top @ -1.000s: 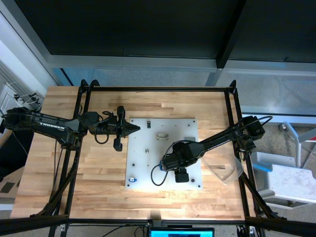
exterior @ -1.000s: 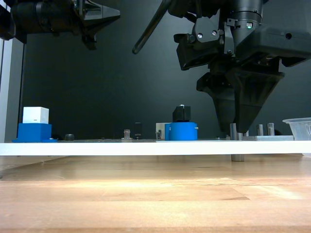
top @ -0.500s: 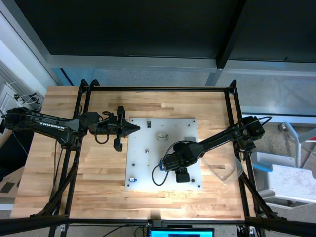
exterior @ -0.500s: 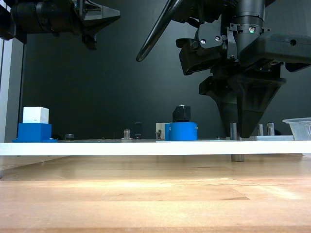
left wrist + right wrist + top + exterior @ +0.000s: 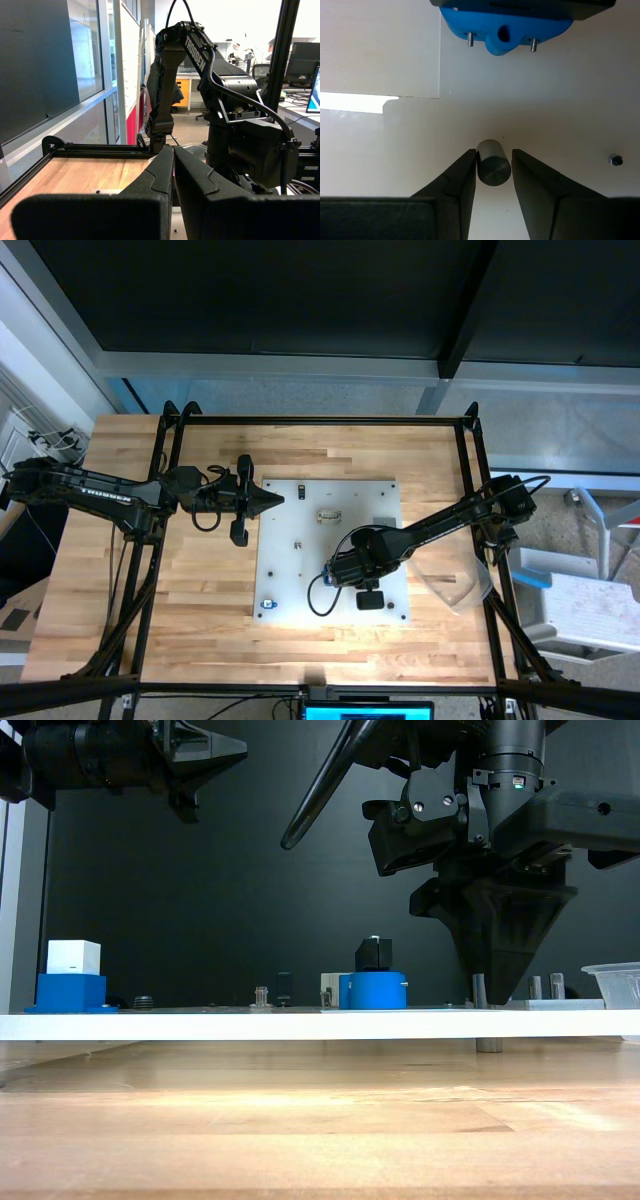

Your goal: Pick the 16mm cylinder and place it in the container

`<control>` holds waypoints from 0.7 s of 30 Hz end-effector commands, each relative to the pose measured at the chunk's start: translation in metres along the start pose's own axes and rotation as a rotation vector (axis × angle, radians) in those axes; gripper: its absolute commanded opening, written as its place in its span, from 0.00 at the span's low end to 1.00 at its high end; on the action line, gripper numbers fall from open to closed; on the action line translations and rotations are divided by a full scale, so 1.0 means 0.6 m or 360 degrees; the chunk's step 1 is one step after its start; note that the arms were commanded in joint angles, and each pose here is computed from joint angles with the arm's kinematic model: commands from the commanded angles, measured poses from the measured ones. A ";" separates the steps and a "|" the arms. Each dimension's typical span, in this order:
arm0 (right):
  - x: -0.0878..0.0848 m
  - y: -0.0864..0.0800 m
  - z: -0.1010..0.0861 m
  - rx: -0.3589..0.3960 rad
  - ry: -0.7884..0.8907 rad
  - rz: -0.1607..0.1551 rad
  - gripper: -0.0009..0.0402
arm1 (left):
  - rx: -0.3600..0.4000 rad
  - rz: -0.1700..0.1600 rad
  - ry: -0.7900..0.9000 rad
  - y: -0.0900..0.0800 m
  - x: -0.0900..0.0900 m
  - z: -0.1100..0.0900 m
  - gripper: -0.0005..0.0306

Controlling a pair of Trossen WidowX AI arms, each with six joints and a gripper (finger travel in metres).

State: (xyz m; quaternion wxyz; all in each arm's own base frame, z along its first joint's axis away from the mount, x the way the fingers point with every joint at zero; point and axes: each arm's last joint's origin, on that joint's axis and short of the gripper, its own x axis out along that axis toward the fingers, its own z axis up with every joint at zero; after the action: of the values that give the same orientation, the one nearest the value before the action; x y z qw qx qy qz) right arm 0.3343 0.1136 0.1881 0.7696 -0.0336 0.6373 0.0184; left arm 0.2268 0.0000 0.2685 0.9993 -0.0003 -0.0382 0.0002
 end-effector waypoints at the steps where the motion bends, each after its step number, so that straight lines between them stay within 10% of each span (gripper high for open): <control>1: -0.001 0.000 0.000 0.0001 -0.0003 -0.0003 0.20 | 0.0001 -0.0001 -0.0001 0.000 0.000 0.000 0.02; 21: -0.029 -0.004 -0.005 0.0004 -0.0049 0.0008 0.08 | 0.0001 0.0000 -0.0001 0.000 0.000 0.000 0.02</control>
State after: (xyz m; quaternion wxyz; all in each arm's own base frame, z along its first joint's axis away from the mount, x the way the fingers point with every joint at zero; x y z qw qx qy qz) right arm 0.3291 0.1119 0.2014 0.7767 -0.0311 0.6288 0.0202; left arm 0.2268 0.0000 0.2686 0.9993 -0.0001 -0.0384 0.0002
